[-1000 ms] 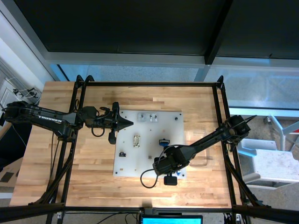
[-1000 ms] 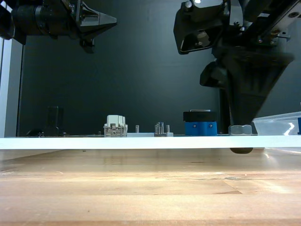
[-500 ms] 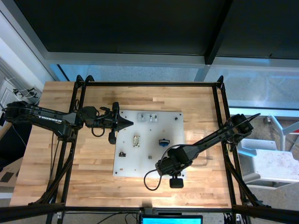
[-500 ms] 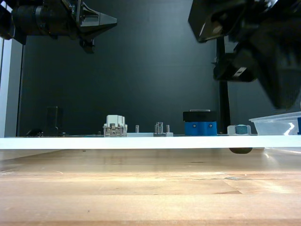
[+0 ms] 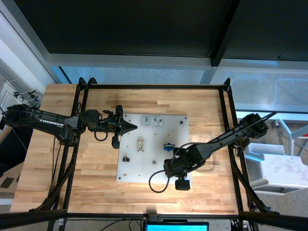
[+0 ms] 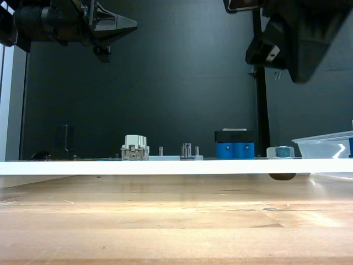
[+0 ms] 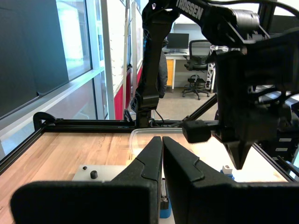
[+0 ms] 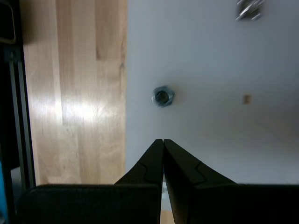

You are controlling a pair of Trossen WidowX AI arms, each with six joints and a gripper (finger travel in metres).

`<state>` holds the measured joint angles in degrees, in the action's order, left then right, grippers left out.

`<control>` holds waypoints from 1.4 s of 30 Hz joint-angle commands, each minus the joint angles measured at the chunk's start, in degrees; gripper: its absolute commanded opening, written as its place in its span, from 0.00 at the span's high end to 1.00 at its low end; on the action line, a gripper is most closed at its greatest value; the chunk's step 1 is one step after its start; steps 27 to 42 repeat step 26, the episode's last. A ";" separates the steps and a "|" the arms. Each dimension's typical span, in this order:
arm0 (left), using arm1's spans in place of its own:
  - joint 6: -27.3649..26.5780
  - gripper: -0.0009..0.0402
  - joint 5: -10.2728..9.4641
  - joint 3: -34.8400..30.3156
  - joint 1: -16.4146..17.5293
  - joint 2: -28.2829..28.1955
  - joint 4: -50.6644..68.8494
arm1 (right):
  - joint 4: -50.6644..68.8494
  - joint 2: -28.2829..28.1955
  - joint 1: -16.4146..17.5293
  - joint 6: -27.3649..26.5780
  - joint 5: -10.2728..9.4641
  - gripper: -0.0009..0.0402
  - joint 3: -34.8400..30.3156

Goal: Pick the M12 fastener and fasten on the M12 threads

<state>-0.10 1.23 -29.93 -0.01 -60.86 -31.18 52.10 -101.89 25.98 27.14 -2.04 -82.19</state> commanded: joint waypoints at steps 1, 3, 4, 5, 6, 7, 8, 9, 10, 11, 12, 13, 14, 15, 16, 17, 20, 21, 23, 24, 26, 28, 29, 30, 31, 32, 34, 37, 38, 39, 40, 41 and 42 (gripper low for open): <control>0.00 0.98 0.02 -0.02 0.02 0.00 0.00 | -0.02 1.20 0.02 0.07 0.17 0.98 0.00; 0.00 0.98 0.02 -0.02 0.00 0.00 0.00 | -0.02 1.66 0.02 0.07 0.61 0.98 0.00; 0.00 0.98 0.02 -0.02 0.02 0.00 -0.02 | -0.04 1.84 0.02 0.09 0.59 0.98 0.00; 0.00 0.98 0.02 -0.02 0.02 0.00 0.00 | -0.04 1.92 0.02 0.09 0.57 0.98 0.00; 0.00 0.98 0.02 -0.02 0.00 0.00 0.00 | -0.04 1.95 0.02 0.07 0.57 0.98 0.00; 0.00 0.98 0.02 -0.02 0.00 0.00 -0.02 | -0.04 1.92 0.02 0.07 0.59 0.98 0.00; 0.00 0.98 0.02 -0.02 0.02 0.00 0.00 | -0.04 1.92 0.02 0.07 0.59 0.98 0.00; 0.00 0.98 0.02 -0.02 0.00 0.00 0.00 | -0.04 1.92 0.04 0.07 0.57 0.98 0.00; 0.00 0.98 0.02 -0.02 0.00 0.00 -0.02 | -0.07 1.92 0.04 0.07 0.59 0.98 0.02; 0.00 0.98 0.02 -0.02 0.02 0.00 0.00 | -0.07 1.92 0.04 0.07 0.59 0.98 0.02; 0.00 0.98 0.02 -0.02 0.02 0.00 0.00 | -0.07 1.92 0.04 0.07 0.59 0.98 0.02; 0.00 0.98 0.02 -0.02 0.00 0.00 -0.02 | -0.09 1.92 0.04 0.07 0.59 0.98 0.02; 0.00 0.98 0.02 -0.02 0.02 0.00 -0.02 | -0.09 1.92 0.04 0.07 0.59 0.98 0.02; 0.00 0.98 0.02 -0.02 0.02 0.00 0.00 | -0.09 1.92 0.02 0.07 0.59 0.98 0.04; 0.00 0.98 0.02 -0.02 0.00 0.00 0.00 | -0.09 1.92 0.04 0.07 0.57 0.98 0.04; 0.00 0.98 0.02 -0.02 0.00 0.00 0.00 | -0.09 1.92 0.04 0.07 0.57 0.98 0.04; 0.00 0.98 0.02 -0.02 0.00 0.00 -0.02 | -0.09 1.92 0.07 0.09 0.57 0.98 0.04; 0.00 0.98 0.02 -0.02 0.00 0.00 -0.02 | -0.09 1.92 0.04 0.09 0.57 0.98 0.04; 0.00 0.98 0.02 -0.02 0.02 0.00 0.00 | -0.09 1.92 0.04 0.09 0.57 0.98 0.04; 0.00 0.98 0.02 -0.02 0.00 0.00 0.00 | -0.09 1.92 0.04 0.09 0.57 0.98 0.04; 0.00 0.98 0.02 -0.02 0.02 0.00 0.00 | -0.09 1.92 0.04 0.09 0.57 0.98 0.04; 0.00 0.98 0.02 -0.02 0.02 0.00 0.00 | -0.09 1.92 0.04 0.09 0.57 0.98 0.04; 0.00 0.98 0.02 -0.02 0.02 0.00 0.00 | -0.09 1.92 0.04 0.09 0.57 0.98 0.04; 0.00 0.98 0.02 -0.02 0.02 0.00 0.00 | -0.09 1.92 0.04 0.09 0.57 0.98 0.04; 0.00 0.98 0.02 -0.02 0.02 0.00 0.00 | -0.09 1.92 0.04 0.09 0.57 0.98 0.04; 0.00 0.98 0.02 -0.02 0.02 0.00 0.00 | -0.09 1.92 0.04 0.09 0.57 0.98 0.04; 0.00 0.98 0.02 -0.02 0.02 0.00 0.00 | -0.09 1.92 0.04 0.09 0.57 0.98 0.04; 0.00 0.98 0.02 -0.02 0.02 0.00 0.00 | -0.09 1.92 0.04 0.09 0.57 0.98 0.04; 0.00 0.98 0.02 -0.02 0.02 0.00 0.00 | -0.09 1.92 0.04 0.09 0.57 0.98 0.04; 0.00 0.98 0.02 -0.02 0.02 0.00 0.00 | -0.09 1.92 0.04 0.09 0.57 0.98 0.04; 0.00 0.98 0.02 -0.02 0.02 0.00 0.00 | -0.09 1.92 0.04 0.09 0.57 0.98 0.04; 0.00 0.98 0.02 -0.02 0.02 0.00 0.00 | -0.09 1.92 0.04 0.09 0.57 0.98 0.04; 0.00 0.98 0.02 -0.02 0.02 0.00 0.00 | -0.09 1.92 0.04 0.09 0.57 0.98 0.04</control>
